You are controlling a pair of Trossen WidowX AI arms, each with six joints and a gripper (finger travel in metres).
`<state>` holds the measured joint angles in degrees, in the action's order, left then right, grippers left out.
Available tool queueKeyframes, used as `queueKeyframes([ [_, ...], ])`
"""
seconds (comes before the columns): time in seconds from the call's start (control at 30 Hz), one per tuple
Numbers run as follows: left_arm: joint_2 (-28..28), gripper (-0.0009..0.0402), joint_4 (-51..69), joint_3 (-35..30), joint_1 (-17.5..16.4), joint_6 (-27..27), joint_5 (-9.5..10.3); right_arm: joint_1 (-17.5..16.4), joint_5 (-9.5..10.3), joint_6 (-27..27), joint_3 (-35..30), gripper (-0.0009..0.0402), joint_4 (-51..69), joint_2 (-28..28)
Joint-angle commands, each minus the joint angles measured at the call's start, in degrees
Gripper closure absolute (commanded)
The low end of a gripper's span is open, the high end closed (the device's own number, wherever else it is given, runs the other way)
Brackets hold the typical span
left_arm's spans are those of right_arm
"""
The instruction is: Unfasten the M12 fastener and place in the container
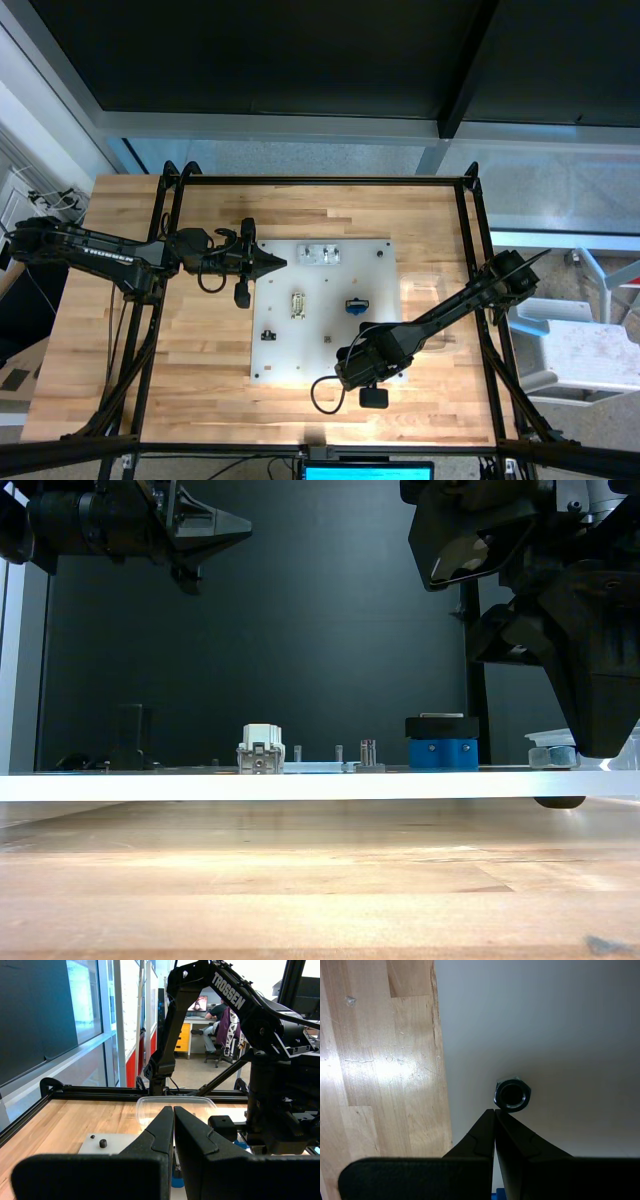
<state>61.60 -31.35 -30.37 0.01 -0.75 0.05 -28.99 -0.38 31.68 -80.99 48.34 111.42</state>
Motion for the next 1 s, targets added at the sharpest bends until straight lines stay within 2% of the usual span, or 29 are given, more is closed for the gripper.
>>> queueKeyframes([
  [0.03,0.0,0.0393,0.0,0.0,0.0,0.0,0.00,0.0,-7.06,-0.7,0.0,0.0393,2.7,-0.2],
  [0.07,0.0,0.0393,0.0,0.0,0.0,0.0,0.00,0.0,-10.71,-0.5,0.0,0.0393,4.1,-0.4],
  [0.1,0.0,0.0393,0.0,0.0,0.0,0.0,0.00,0.0,-13.09,-0.5,0.0,0.0393,5.4,-0.6],
  [0.13,0.0,0.0393,0.0,0.0,0.0,0.0,0.00,0.0,-14.38,-0.6,0.0,0.0393,6.4,-0.9],
  [0.2,0.0,0.0393,0.0,0.0,0.0,0.0,0.00,0.0,-15.10,-0.6,0.0,0.0393,7.4,-1.2],
  [0.33,0.0,0.0393,0.0,0.0,0.0,0.0,0.00,0.0,-14.12,-0.6,0.0,0.0393,7.5,-1.4],
  [0.4,0.0,0.0393,0.0,0.0,0.0,0.0,0.00,0.0,-11.54,-0.6,-0.3,0.0393,7.6,-1.5],
  [0.43,0.0,0.0393,0.0,0.0,0.0,0.0,0.00,0.0,-9.53,-0.6,-0.6,0.0393,7.6,-1.5],
  [0.57,0.0,0.0393,0.0,0.0,0.0,0.0,0.00,0.0,0.37,-0.6,-2.2,0.0393,7.4,-1.8],
  [0.63,0.0,0.0393,0.0,0.0,0.0,0.0,0.00,0.0,4.59,-0.7,-3.0,0.0393,7.0,-1.8],
  [0.67,0.0,0.0393,0.0,0.0,0.0,0.0,0.00,0.0,6.03,-0.8,-3.4,0.0393,6.7,-1.8],
  [0.73,0.0,0.0393,0.0,0.0,0.0,0.0,0.00,0.0,6.62,-0.7,-3.8,0.0393,5.7,-1.8],
  [1.0,0.0,0.0393,0.0,0.0,0.0,0.0,0.00,0.0,5.68,-0.6,-3.6,0.0393,1.9,0.7],
])
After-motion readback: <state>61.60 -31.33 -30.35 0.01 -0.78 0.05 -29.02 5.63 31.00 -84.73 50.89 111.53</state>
